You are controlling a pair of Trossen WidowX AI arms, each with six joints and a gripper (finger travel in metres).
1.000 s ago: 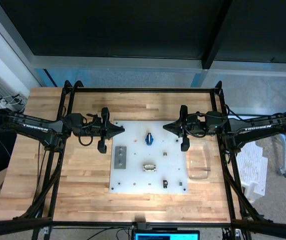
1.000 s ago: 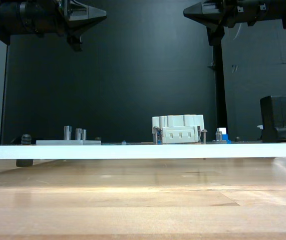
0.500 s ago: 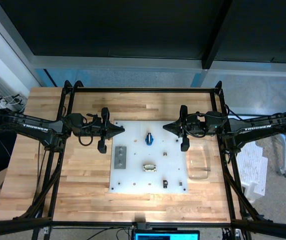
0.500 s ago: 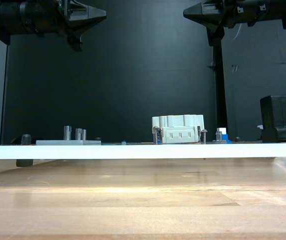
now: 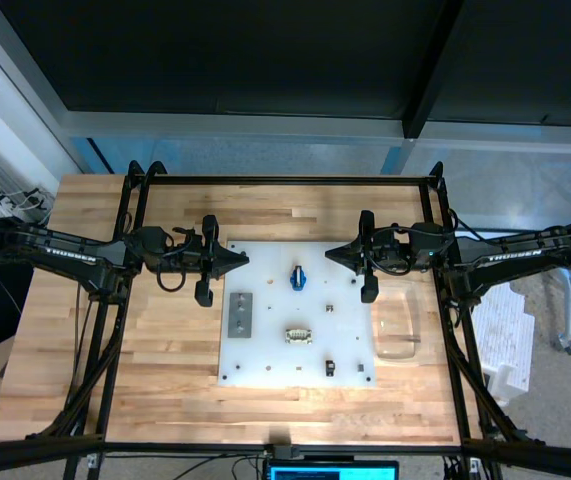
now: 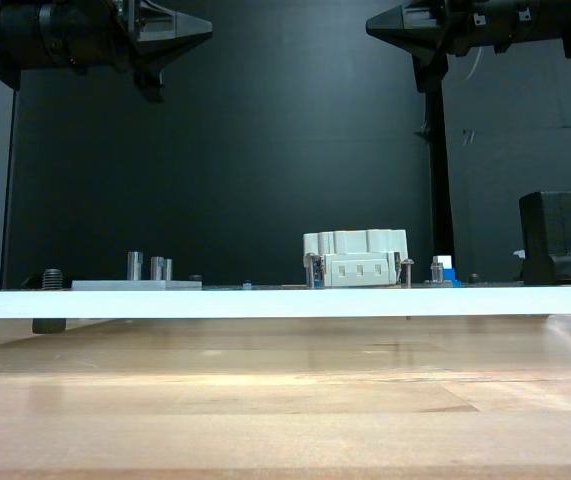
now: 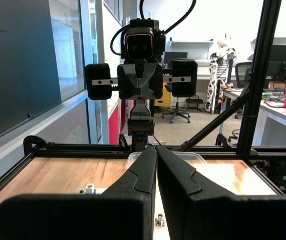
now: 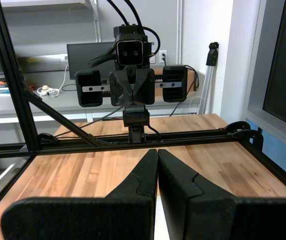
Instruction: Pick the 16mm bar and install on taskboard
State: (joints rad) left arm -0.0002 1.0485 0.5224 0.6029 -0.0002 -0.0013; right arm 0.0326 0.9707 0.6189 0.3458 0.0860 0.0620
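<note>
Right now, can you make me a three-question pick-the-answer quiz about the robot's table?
1. Where is the clear tray? A on the taskboard; B on the table beside the taskboard, right arm's side; C in an end effector.
2. What colour is the piece at the taskboard's far middle? A blue; B red; C yellow.
3. How are the left end effector and right end effector? A both open; B both resting on the taskboard; C both shut, high above it.
Answers: B, it lies on wood past the board's edge. A, it looks blue. C, wrist views show fingers pressed together; the low view shows both high up.
</note>
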